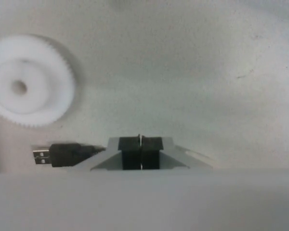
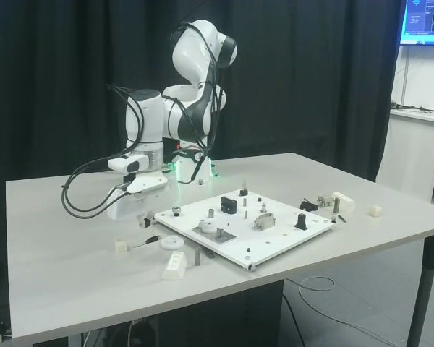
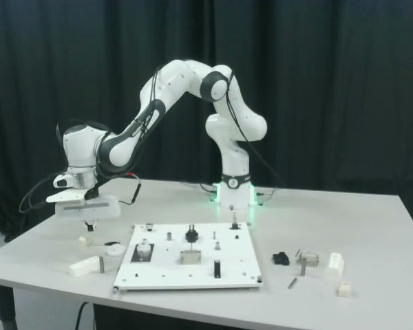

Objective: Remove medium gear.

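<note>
A white toothed gear [image 1: 26, 82] with a raised hub and a centre hole lies flat on the grey table, off the board. It shows in the room views as a white gear [image 2: 172, 243] [image 3: 115, 249] just beyond the board's left corner. My gripper [image 1: 141, 154] hangs a little above the table beside the gear, apart from it. Its black pads are pressed together with nothing between them. In the room views the gripper [image 2: 145, 219] [image 3: 89, 225] is above the table to the left of the board.
A black USB plug [image 1: 58, 154] [image 2: 150, 238] lies near the fingertips. A white block [image 2: 174, 266] [image 3: 84, 265] and a small cube [image 2: 120, 246] sit near the gear. The white assembly board [image 2: 289, 235] [image 3: 165, 271] carries pegs, a smaller gear [image 2: 208, 229] and fittings. Loose parts [image 3: 334, 264] lie at the right.
</note>
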